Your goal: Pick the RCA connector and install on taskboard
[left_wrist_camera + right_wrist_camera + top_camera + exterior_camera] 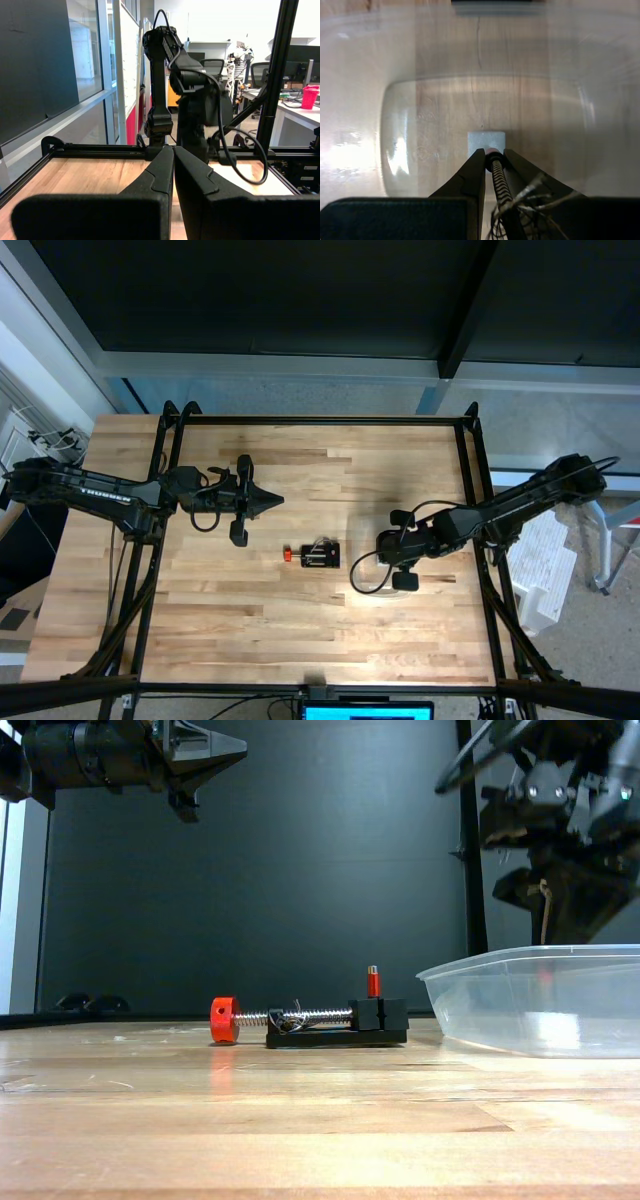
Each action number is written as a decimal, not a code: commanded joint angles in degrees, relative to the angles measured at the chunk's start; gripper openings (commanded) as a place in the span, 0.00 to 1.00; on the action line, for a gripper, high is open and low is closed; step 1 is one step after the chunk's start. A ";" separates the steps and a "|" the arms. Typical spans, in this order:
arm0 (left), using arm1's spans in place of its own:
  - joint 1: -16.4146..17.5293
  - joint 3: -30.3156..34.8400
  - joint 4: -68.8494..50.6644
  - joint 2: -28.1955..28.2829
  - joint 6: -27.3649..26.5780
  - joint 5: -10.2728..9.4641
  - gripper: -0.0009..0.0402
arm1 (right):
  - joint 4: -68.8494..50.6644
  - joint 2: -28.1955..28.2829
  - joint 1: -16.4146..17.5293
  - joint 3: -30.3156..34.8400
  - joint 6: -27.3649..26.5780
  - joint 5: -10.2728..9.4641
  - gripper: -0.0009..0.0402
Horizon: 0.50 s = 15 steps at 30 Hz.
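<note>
The taskboard (322,557) is a small black block at the table's middle, with a red knob (224,1019) on its left end and a red post (372,980) on top. My right gripper (492,152) hangs pointing down over a clear plastic tray (540,1005), to the right of the taskboard. It is shut on the RCA connector (498,176), a thin silvery spring-wound piece with loose wires trailing behind. My left gripper (276,501) is shut and empty, held high above the table to the left of the taskboard, and it points right.
A small grey square (486,139) lies on the tray's floor under the right fingertips. A black frame (470,440) rings the table. The tray's near rim (432,976) sits close to the taskboard's right end.
</note>
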 commanded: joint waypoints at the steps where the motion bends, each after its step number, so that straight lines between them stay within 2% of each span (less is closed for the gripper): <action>1: 0.00 0.02 0.00 0.02 0.02 0.02 0.02 | -5.05 -1.09 -0.02 3.10 -0.15 0.00 0.03; 9: 0.00 0.02 0.00 0.02 0.02 0.02 0.02 | -14.29 -2.10 -0.04 10.95 -0.15 0.00 0.03; 15: 0.00 0.02 0.00 0.02 0.00 0.00 0.02 | -15.91 -2.10 -0.11 12.15 -0.15 -0.02 0.03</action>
